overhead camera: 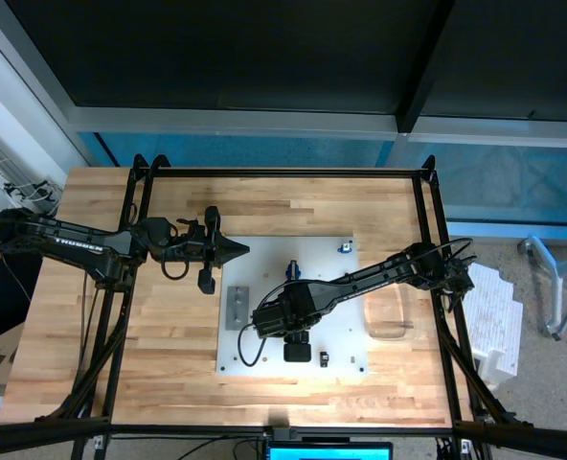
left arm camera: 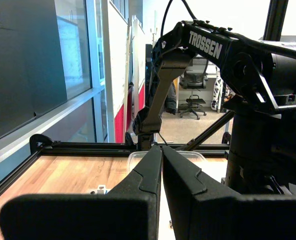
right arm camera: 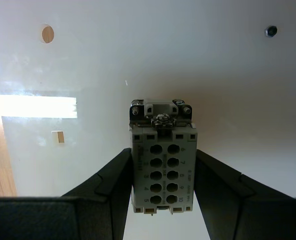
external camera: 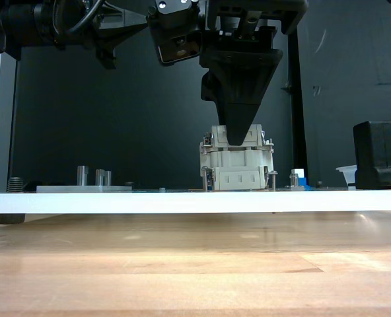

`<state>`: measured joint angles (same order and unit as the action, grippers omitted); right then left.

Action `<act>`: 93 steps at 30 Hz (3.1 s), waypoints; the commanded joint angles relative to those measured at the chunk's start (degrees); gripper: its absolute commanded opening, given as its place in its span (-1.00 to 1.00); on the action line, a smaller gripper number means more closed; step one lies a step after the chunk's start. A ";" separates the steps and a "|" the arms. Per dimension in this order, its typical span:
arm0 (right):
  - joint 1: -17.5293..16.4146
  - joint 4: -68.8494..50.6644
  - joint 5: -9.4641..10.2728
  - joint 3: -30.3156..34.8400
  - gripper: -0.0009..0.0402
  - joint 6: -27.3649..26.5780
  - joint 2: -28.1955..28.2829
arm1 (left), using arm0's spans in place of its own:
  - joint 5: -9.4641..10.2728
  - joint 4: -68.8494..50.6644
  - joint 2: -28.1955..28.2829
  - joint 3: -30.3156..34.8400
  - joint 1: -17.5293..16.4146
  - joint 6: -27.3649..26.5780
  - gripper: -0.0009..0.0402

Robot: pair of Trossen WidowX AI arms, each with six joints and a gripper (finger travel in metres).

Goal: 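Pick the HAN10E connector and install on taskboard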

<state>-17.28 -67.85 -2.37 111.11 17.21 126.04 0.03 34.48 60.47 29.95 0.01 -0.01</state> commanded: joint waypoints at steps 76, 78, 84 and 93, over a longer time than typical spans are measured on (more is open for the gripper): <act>0.04 -3.23 0.42 -0.20 0.55 0.02 -6.25 | -0.02 0.02 0.02 0.00 0.00 0.02 -0.95; 0.04 -3.23 0.44 -0.20 0.55 0.00 -6.86 | -0.02 0.02 0.02 0.00 0.00 0.02 -0.95; 0.07 -3.65 0.50 -0.20 0.55 -1.25 -8.96 | -0.02 0.00 0.02 0.00 0.00 0.02 -0.95; 0.07 -3.63 0.92 -0.57 0.54 -1.49 -10.69 | -0.02 0.02 0.02 0.00 0.00 0.02 -0.95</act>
<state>-17.21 -71.61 -1.34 110.69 15.73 115.59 0.03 34.48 60.49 29.95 0.01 0.01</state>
